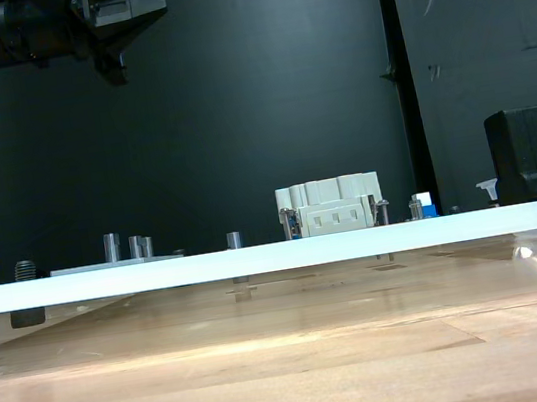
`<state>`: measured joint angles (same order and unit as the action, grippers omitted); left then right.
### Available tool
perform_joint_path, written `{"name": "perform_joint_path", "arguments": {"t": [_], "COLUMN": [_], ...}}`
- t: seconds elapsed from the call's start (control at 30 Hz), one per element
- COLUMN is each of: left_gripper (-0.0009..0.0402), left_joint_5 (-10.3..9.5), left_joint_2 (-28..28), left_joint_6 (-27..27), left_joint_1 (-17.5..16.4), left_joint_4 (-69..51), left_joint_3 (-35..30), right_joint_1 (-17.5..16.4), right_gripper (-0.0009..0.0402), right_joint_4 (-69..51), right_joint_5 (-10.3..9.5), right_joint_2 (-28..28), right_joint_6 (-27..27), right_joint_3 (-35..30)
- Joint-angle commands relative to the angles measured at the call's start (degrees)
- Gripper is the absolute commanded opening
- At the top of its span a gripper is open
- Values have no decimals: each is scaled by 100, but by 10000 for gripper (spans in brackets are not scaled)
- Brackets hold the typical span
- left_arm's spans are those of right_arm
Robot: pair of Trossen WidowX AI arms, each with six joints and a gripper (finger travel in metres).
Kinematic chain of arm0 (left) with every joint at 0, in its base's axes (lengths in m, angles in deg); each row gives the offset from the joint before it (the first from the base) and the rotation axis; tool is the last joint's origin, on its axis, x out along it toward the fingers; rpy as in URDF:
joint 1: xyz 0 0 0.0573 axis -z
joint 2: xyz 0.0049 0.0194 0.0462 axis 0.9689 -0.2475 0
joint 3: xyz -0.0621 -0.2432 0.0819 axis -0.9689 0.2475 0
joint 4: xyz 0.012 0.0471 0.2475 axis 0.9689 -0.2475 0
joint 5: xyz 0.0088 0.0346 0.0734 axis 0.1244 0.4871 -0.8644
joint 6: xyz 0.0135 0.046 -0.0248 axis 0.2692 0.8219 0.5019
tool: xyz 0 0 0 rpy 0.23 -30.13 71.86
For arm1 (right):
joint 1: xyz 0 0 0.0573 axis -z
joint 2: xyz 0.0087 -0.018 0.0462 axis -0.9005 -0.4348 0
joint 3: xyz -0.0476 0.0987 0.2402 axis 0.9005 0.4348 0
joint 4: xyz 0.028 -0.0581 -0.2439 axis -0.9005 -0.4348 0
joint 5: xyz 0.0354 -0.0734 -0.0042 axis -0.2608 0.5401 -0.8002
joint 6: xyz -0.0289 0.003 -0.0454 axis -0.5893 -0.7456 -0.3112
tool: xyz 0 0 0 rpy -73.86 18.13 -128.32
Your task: Remove the 16mm bar from the taskboard and place in the container
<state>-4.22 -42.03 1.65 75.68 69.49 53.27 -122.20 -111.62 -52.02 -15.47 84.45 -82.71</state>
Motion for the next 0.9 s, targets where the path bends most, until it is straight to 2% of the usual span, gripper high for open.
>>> {"name": "perform_joint_path", "arguments": {"t": [0.03,0.27,0.5,0.7,0.9], "left_gripper": [0,0,0,0,0], "left_joint_5": [2,2,2,2,2], "left_joint_2": [-2,-2,-2,-2,-2], "left_joint_6": [0,0,0,0,0], "left_joint_1": [-2,0,-2,-2,0], "left_joint_4": [0,0,0,0,0], "left_joint_3": [-2,-2,-2,-2,-2], "right_joint_1": [-2,-4,-7,-9,-11], "right_gripper": [6,86,165,194,196], "right_joint_4": [20,74,109,116,155], "right_joint_5": [133,101,105,122,120], "right_joint_2": [-11,-11,-9,-9,-9], "right_joint_6": [157,417,433,437,584], "right_joint_3": [33,225,264,264,264]}}
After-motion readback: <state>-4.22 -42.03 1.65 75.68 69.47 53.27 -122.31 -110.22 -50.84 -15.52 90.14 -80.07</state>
